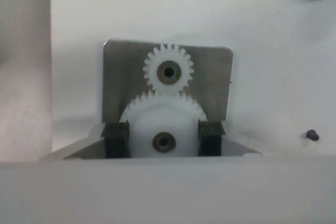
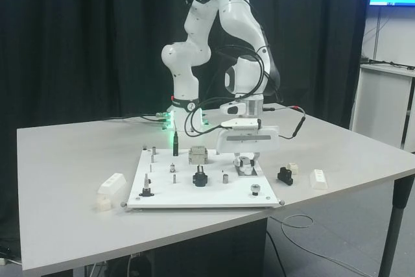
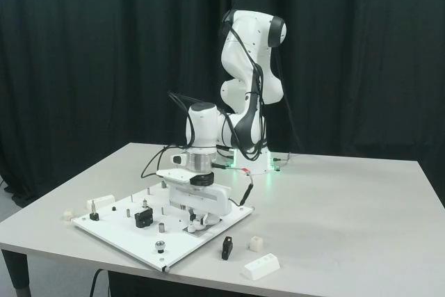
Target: Remove medium gear.
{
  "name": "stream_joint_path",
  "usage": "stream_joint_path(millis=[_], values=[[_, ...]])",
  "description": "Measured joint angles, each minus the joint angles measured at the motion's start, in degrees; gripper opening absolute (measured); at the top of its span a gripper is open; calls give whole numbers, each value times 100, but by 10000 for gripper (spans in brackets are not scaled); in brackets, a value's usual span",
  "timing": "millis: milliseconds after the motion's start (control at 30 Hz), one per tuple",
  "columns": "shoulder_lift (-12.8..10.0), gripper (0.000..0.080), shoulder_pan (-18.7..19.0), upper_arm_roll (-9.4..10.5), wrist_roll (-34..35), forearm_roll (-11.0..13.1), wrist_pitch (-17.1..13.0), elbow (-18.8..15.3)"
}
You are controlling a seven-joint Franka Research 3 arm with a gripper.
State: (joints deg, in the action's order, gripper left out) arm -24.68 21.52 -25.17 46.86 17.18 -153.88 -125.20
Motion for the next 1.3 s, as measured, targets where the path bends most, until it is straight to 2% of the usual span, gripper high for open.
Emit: stream_joint_path(millis=[167,533,900,1300], values=[[4,278,0,0,-26,-25,3,0],[15,278,3,1,-640,-120,5,0],[28,278,0,1,-258,-112,21,0],[57,278,2,-1,-524,-233,44,0]])
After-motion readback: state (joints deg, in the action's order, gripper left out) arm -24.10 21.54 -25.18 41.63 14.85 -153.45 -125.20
